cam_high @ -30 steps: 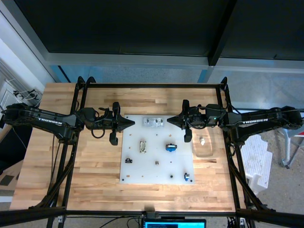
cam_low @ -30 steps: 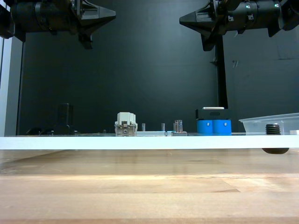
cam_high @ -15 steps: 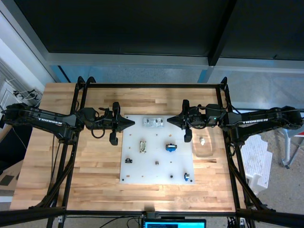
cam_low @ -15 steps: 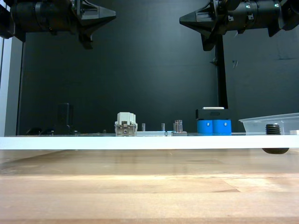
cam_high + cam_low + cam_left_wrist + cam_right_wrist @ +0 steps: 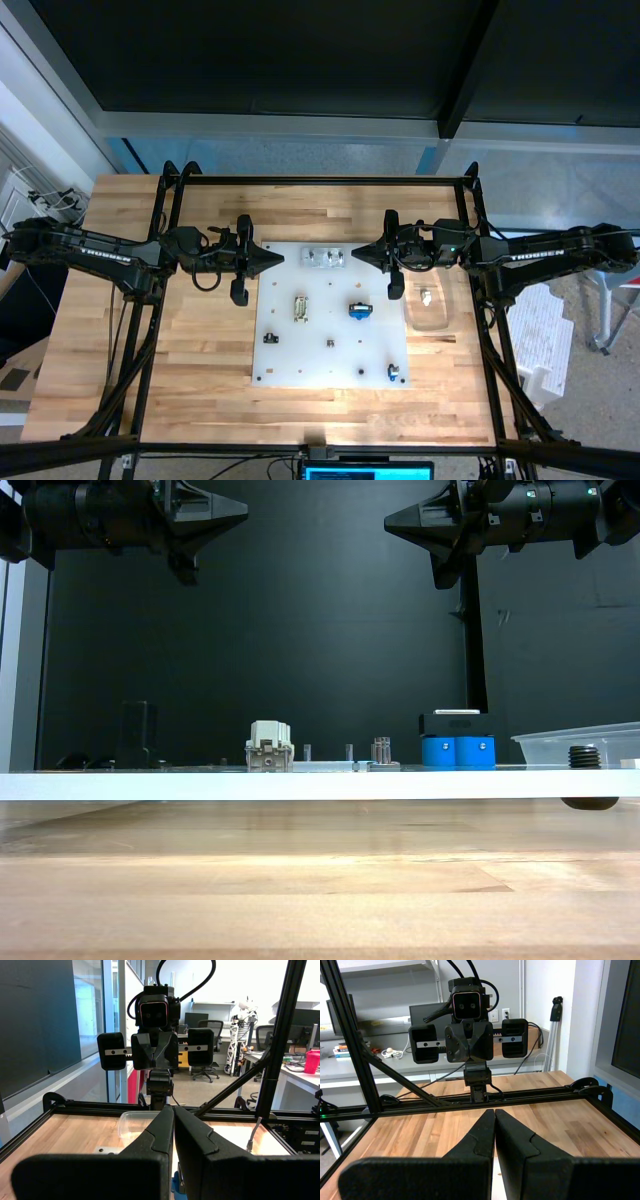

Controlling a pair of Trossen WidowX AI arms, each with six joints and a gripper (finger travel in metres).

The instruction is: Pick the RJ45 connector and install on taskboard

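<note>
Both arms hang level above the far part of the white board [image 5: 300, 370], pointing at each other. My left gripper [image 5: 282, 259] is shut with nothing in it, its fingers [image 5: 160, 1135] pressed together. My right gripper [image 5: 353, 254] is shut and holds nothing, and its fingers [image 5: 482, 1135] meet as well. The blue jack [image 5: 396, 374] sits at the board's near right corner with a pale grey bit on top. I cannot tell whether the connector is in it. The clear tray [image 5: 444, 322] holds a pale shape [image 5: 427, 297], with no dark piece or cable showing.
The board also carries a beige socket [image 5: 300, 309], a blue block [image 5: 359, 310], a clear part [image 5: 325, 258] and small dark fittings [image 5: 270, 338]. A black frame [image 5: 318, 181] rings the wooden table [image 5: 190, 380]. A screen [image 5: 366, 470] sits at the near edge.
</note>
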